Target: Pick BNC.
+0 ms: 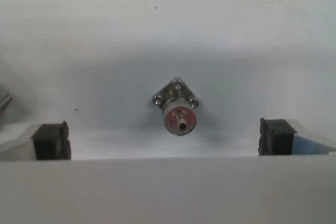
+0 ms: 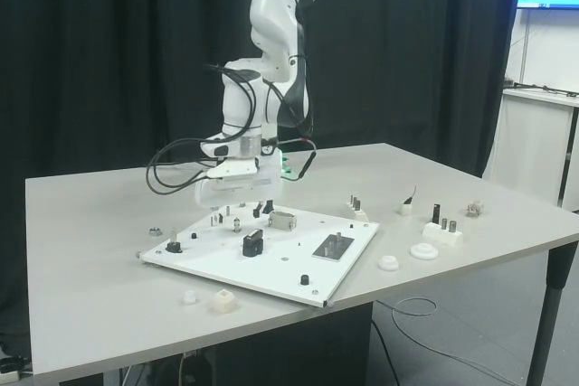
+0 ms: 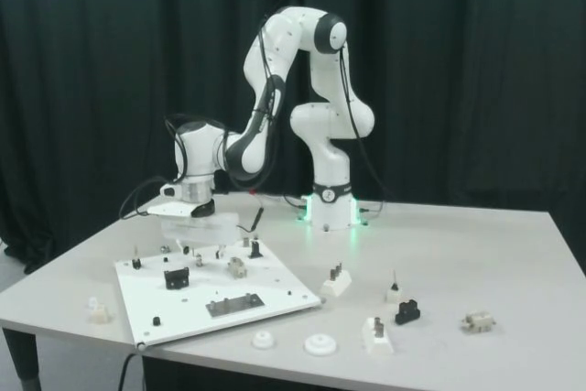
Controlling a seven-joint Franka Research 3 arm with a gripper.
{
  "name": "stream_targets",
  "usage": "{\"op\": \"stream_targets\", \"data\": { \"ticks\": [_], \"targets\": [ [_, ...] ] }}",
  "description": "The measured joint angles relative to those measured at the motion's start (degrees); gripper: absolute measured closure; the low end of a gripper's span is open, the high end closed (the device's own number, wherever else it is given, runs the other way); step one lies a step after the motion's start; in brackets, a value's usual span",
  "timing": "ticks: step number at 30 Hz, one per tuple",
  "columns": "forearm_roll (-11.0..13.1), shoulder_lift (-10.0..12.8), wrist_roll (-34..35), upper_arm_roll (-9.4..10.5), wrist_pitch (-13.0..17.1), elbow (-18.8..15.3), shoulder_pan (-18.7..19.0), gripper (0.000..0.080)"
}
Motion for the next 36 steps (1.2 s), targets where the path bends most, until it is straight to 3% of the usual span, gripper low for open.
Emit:
{"op": "stream_targets", "data": {
  "ticks": [27, 28, 33, 34, 36],
  "targets": [
    [3.7, 1.5, -0.3, 0.02, 1.3, 0.1, -0.1, 0.0003],
    [3.9, 1.6, -0.3, 0.02, 1.4, 0.1, -0.1, 0.0292],
    [4.3, 2.0, -0.3, 0.02, 1.9, 0.2, -0.1, 0.0292],
    [4.3, 2.0, -0.3, 0.02, 1.9, 0.3, -0.1, 0.0458],
    [4.3, 2.0, -0.3, 0.02, 2.0, 0.3, -0.1, 0.0458]
  ]
}}
